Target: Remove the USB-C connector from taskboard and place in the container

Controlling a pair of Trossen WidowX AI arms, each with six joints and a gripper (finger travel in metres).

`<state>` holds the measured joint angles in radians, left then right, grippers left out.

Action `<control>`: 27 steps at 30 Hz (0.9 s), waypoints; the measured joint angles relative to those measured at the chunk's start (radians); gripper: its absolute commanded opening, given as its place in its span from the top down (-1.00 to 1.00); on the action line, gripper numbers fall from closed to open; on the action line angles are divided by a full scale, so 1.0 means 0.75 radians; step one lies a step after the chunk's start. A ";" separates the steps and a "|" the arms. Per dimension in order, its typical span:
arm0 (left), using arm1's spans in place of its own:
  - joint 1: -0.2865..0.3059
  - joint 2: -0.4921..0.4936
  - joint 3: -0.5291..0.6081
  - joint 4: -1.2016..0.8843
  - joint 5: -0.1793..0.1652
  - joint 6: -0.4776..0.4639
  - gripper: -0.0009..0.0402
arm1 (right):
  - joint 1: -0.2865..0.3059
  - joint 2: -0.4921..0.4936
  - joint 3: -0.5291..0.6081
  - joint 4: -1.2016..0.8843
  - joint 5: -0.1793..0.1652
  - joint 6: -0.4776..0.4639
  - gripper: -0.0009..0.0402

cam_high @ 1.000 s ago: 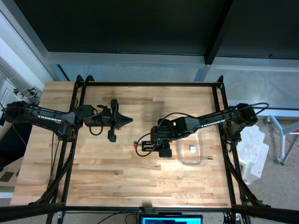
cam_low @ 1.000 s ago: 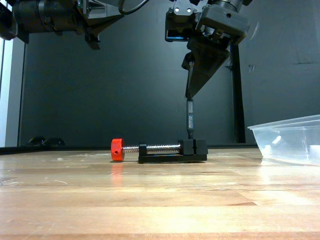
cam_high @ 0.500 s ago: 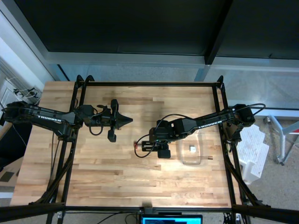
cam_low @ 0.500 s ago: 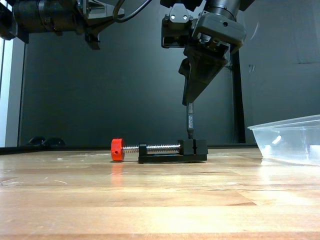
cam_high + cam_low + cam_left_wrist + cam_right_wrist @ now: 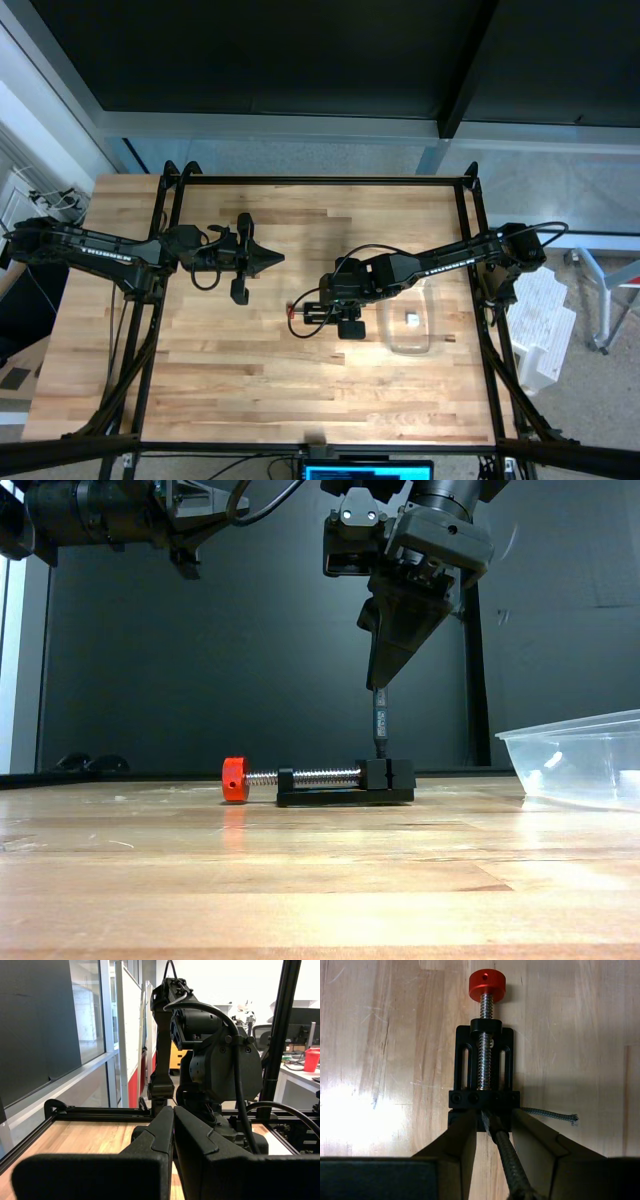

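The taskboard is a small black block with a red-orange knob, lying mid-table. The USB-C connector stands upright in the end of the block away from the knob. My right gripper hangs point-down over it, open, the connector's top between its fingers. In the right wrist view the connector runs between the two fingers with slim gaps on both sides, above the taskboard. The clear container sits just right of the block. My left gripper is shut, parked at the left.
A small white cube lies inside the container. A thin grey braided sliver rests on the wood beside the block. A black frame runs around the table's edges.
The right gripper has come down over the connector's top, which a second ago showed bare below the fingertips. The taskboard, connector and left arm have not moved.
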<state>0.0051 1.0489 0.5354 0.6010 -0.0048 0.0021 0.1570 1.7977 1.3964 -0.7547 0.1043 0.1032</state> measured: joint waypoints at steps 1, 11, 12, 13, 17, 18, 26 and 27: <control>0.000 0.000 0.001 0.000 0.000 0.000 0.96 | 0.000 0.000 0.000 0.000 0.000 0.000 0.62; 0.000 0.000 0.000 0.000 0.000 0.000 0.96 | 0.000 0.000 -0.002 0.001 -0.002 0.000 0.88; 0.000 0.000 0.000 0.000 0.000 0.000 0.96 | 0.000 0.000 -0.002 0.001 -0.002 0.000 0.91; 0.000 0.000 0.000 0.000 0.000 -0.001 0.96 | 0.000 0.000 -0.002 0.001 -0.002 0.000 0.93; 0.000 0.000 0.000 0.000 0.000 -0.001 0.96 | -0.002 0.000 -0.002 0.003 -0.003 -0.002 0.95; 0.000 0.000 0.001 0.000 0.000 0.000 0.96 | -0.002 0.000 -0.002 0.004 -0.003 -0.003 0.95; 0.000 0.000 0.001 0.000 0.000 0.000 0.96 | -0.004 0.000 -0.002 0.005 -0.002 -0.006 0.96; 0.000 0.000 0.001 0.000 0.000 0.000 0.96 | -0.004 0.000 -0.002 0.005 -0.002 -0.007 0.96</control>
<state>0.0051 1.0489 0.5358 0.6010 -0.0048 0.0021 0.1543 1.7977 1.3952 -0.7513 0.1028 0.0982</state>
